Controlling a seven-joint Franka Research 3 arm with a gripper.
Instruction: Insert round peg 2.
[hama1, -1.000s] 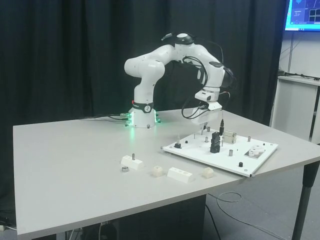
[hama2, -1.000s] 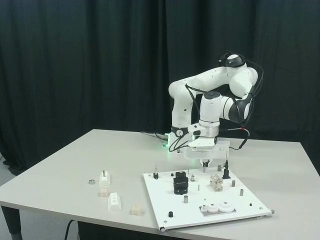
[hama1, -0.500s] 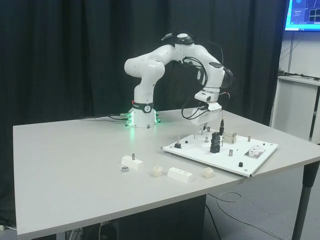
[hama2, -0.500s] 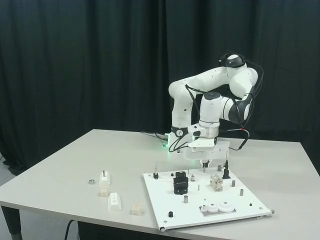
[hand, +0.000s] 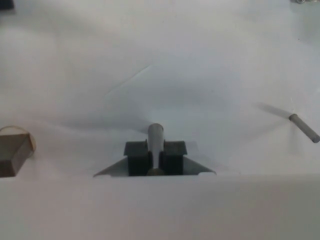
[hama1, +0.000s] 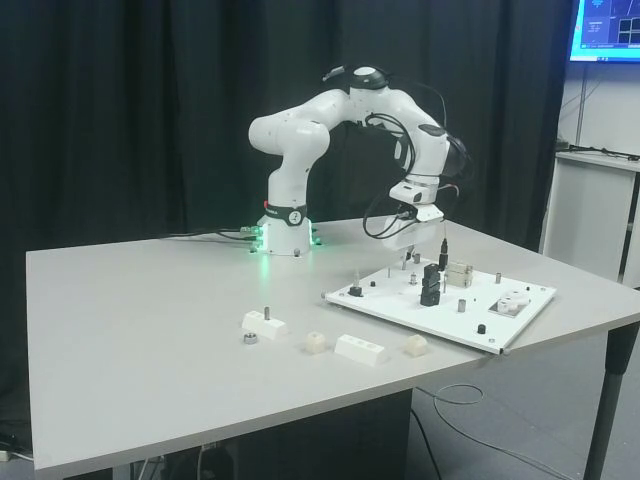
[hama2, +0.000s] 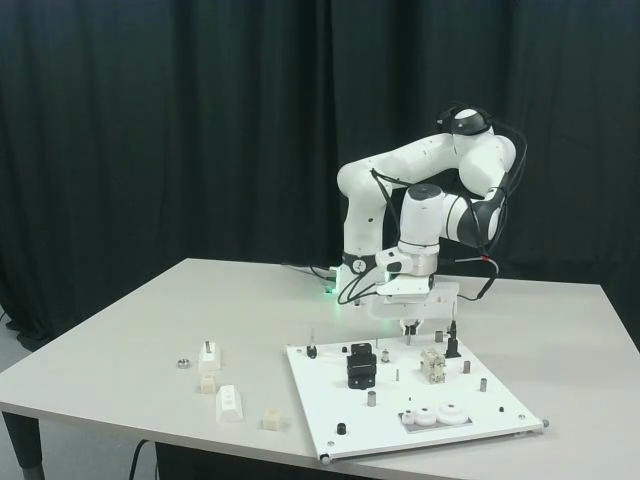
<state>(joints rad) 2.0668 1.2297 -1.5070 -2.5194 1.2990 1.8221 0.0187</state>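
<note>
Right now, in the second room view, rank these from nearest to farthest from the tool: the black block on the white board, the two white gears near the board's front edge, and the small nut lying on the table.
1. Black block: on the board, just below and to one side of the tool.
2. White gears: near the board's front edge.
3. Nut: off the board, on the table's far side.

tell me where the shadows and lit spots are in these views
Wrist view: the held peg and a second standing pin cast soft shadows on the white board. First room view: green light glows at the arm's base, and a lit screen shows.
</note>
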